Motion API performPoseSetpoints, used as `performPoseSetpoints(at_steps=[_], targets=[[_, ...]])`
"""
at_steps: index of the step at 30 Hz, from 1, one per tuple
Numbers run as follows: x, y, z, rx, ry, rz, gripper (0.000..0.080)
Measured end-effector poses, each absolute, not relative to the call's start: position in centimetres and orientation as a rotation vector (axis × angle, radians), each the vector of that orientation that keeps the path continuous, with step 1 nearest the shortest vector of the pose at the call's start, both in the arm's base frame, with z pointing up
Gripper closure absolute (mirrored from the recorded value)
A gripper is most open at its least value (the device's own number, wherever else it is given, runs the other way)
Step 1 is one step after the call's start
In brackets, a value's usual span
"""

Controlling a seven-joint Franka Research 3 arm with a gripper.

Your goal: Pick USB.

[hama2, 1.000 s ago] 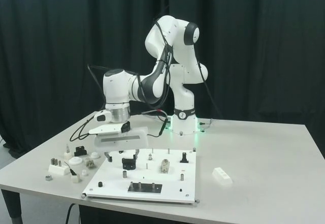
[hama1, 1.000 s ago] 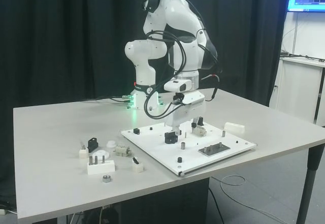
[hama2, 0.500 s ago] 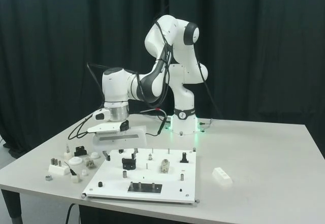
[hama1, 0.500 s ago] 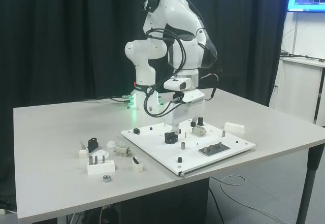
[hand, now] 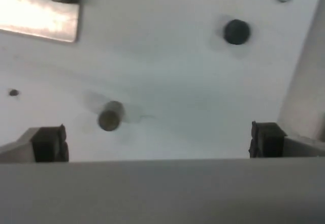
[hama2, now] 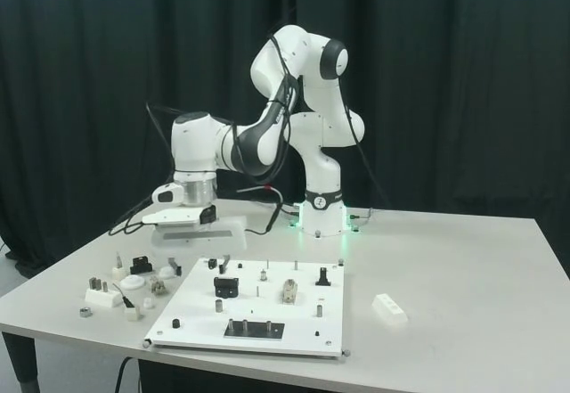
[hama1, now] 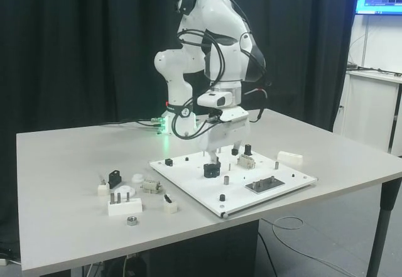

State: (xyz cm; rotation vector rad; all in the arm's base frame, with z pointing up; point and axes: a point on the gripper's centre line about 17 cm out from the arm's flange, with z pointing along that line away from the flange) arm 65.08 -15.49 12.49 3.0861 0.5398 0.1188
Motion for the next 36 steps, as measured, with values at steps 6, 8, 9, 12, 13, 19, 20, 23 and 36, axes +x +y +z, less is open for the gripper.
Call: performPoseSetpoints(at_steps=[6,8,9,12,13,19,20,23,36], targets=[[65.3,-17.7,13.5,3.057,0.576,0.137,0.0003],[65.3,-18.5,13.8,3.048,0.589,0.143,0.0003],[65.3,-19.0,13.9,3.044,0.593,0.145,0.0003],[65.3,-20.3,14.3,3.034,0.596,0.15,0.0003],[65.3,-20.8,14.4,3.031,0.598,0.152,0.0003],[64.8,-23.5,15.0,3.022,0.614,0.142,0.0003],[64.7,-23.9,15.1,3.022,0.615,0.14,0.0003],[64.6,-25.2,15.4,3.025,0.613,0.131,0.0003],[64.4,-29.5,15.5,3.044,0.608,0.067,0.0003]])
